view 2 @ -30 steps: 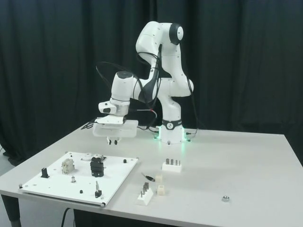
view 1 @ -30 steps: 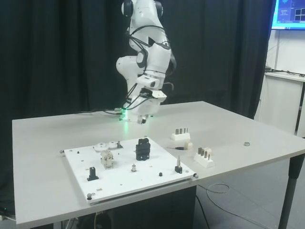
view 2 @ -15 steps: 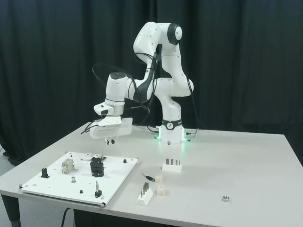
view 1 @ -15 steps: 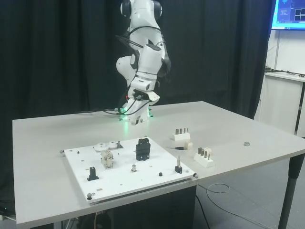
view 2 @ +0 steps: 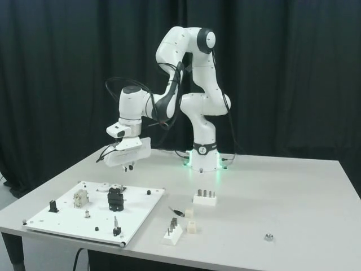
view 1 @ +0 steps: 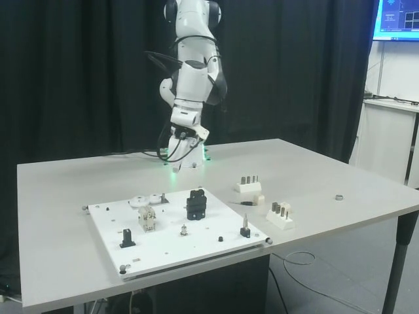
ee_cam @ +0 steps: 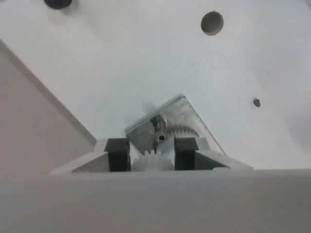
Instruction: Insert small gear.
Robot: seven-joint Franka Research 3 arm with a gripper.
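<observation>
Gripper (ee_cam: 151, 154), its black fingers (ee_cam: 118, 154) clamped on the small white gear (ee_cam: 151, 160), held in the air above the white assembly board (view 2: 132, 217) on the grey table (view 2: 293, 197).

Two white pin blocks (view 1: 249, 186) (view 1: 280, 214) rest on the grey table (view 1: 340, 170)

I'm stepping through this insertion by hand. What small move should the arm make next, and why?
Probably a short descent, centring first. In the wrist view the small white toothed gear sits clamped between the black fingertip pads, near the metal peg on the grey metal gear plate. Both room views show the gripper above the white assembly board.
</observation>
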